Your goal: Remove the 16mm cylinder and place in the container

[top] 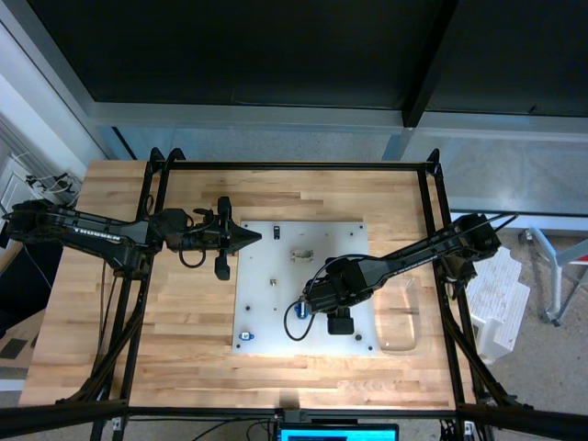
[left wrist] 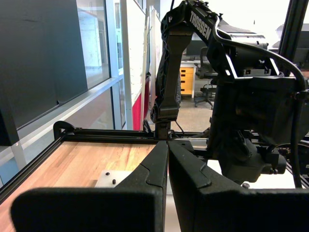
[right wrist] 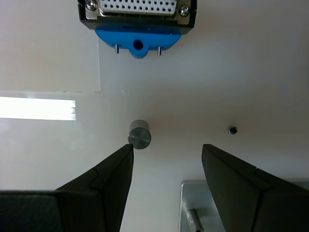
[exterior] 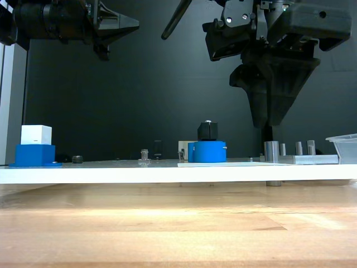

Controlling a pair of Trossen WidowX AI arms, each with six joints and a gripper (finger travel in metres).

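The right claw (right wrist: 166, 151) is hovering released above the 16mm cylinder (right wrist: 140, 134) on the white board (top: 276, 253). The left claw (left wrist: 168, 145) is hanging clenched at that board's edge.

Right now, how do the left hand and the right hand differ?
The left hand is shut; the right hand is open. The left hand lies level, raised at the left edge of the white board; the right hand points straight down over the board, close above the 16mm cylinder. Both hold nothing.
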